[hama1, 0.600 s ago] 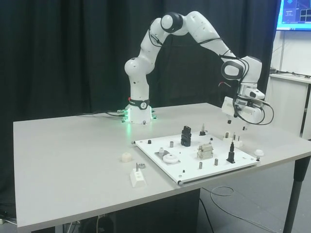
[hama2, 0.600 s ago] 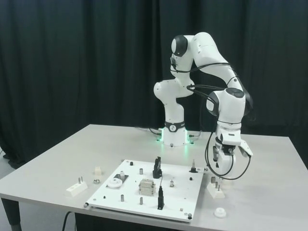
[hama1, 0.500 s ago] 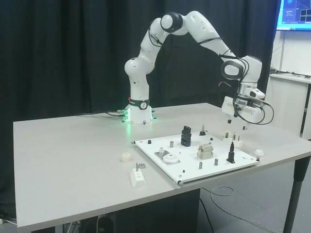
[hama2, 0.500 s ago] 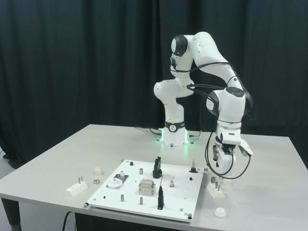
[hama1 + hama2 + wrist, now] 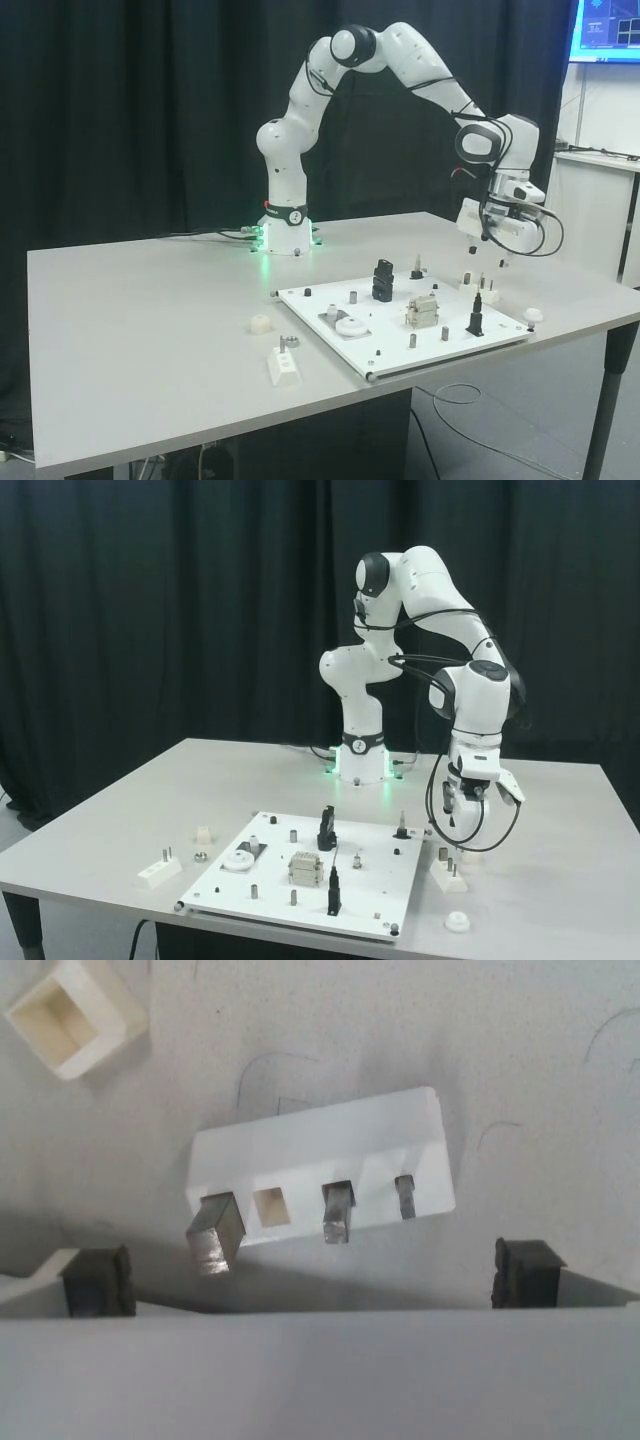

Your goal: Pick square peg 2.

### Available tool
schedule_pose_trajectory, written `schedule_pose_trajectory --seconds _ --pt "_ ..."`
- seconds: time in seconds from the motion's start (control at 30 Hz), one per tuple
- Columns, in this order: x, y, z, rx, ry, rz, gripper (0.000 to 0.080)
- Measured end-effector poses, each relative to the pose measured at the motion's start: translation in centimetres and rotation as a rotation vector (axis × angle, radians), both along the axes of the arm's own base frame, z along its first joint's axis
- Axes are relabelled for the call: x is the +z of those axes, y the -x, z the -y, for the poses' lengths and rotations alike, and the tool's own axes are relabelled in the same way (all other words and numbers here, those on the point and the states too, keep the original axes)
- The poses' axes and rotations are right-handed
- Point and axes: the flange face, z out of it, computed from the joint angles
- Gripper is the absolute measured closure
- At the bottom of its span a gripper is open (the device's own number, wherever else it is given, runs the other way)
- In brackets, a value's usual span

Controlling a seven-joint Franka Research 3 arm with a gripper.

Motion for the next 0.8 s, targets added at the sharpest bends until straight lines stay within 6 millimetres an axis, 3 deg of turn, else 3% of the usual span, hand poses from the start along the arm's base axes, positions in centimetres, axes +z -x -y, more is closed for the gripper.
schedule_pose_trajectory --seconds 0.8 --pt "0.71 0.19 -0.66 -0.016 -0.012 0.007 0.0003"
